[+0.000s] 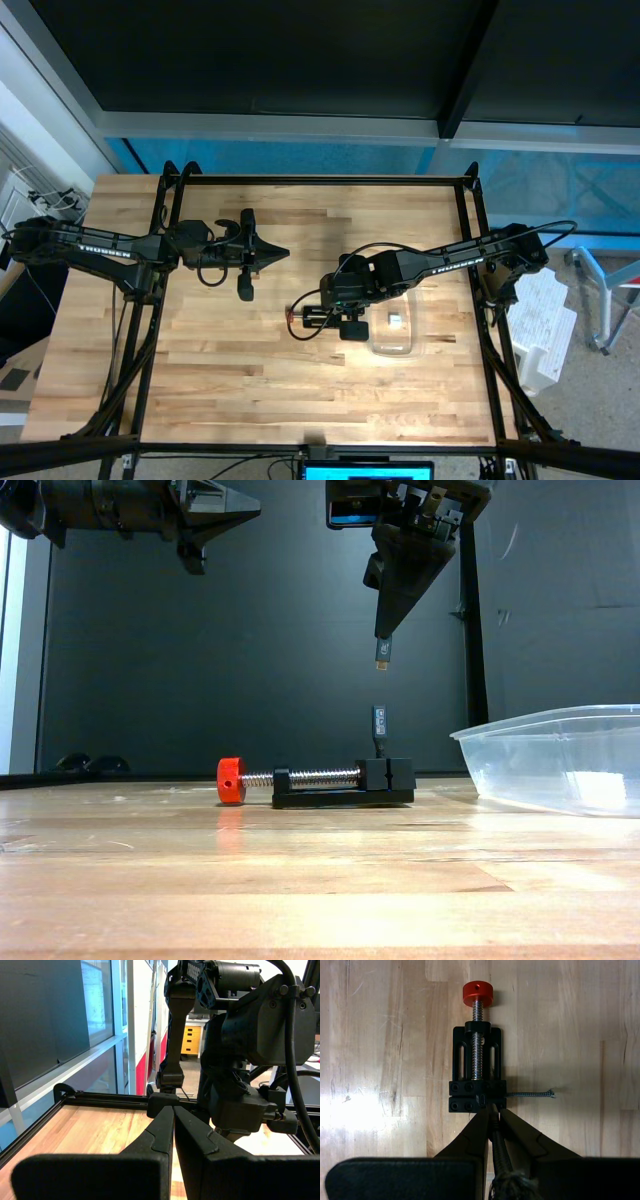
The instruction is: Pick the usb-c connector and install on the hub
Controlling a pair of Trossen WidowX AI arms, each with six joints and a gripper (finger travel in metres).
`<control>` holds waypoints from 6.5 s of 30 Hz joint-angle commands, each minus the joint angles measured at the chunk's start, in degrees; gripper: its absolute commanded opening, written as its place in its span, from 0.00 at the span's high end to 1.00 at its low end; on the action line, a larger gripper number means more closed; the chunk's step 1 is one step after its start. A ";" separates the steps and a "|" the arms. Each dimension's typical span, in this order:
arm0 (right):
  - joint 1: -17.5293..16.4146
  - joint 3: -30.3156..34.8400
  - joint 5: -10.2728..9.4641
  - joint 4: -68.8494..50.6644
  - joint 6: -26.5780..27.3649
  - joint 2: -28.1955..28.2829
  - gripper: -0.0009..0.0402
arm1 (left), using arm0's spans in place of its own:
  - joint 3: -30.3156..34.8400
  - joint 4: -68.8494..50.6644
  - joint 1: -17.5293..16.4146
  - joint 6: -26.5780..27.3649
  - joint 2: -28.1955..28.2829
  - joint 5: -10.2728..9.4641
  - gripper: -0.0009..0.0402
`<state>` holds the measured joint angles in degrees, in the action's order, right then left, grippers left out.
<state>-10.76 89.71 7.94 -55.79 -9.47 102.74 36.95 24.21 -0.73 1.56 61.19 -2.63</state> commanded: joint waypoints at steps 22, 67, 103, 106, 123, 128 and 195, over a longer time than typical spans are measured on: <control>0.52 1.62 -0.22 1.70 0.61 4.63 0.98 | 0.02 0.02 -0.02 -0.02 0.02 0.00 0.98; 0.83 5.29 -1.99 -0.74 2.49 9.33 0.98 | 0.02 0.02 -0.02 -0.02 0.02 0.02 0.98; 1.03 5.29 -1.97 -0.61 2.49 9.33 0.98 | 0.02 0.04 0.00 -0.02 0.02 0.02 0.98; 1.03 5.29 -1.97 -0.59 2.49 9.33 0.98 | 0.02 0.04 -0.02 -0.02 0.02 0.02 0.98; 1.14 5.27 -1.97 -0.52 2.51 9.33 0.98 | 0.02 0.02 -0.02 -0.02 0.02 0.02 0.98; 1.14 5.22 -1.97 -0.50 2.49 9.33 0.98 | 0.02 0.04 -0.02 -0.02 0.02 0.00 0.98; 1.14 3.63 -2.14 1.27 2.58 11.80 0.98 | 0.02 0.02 -0.02 -0.02 0.02 0.02 0.98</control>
<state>-9.61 93.32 5.78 -54.54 -6.92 114.50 36.97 24.23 -0.73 1.56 61.21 -2.63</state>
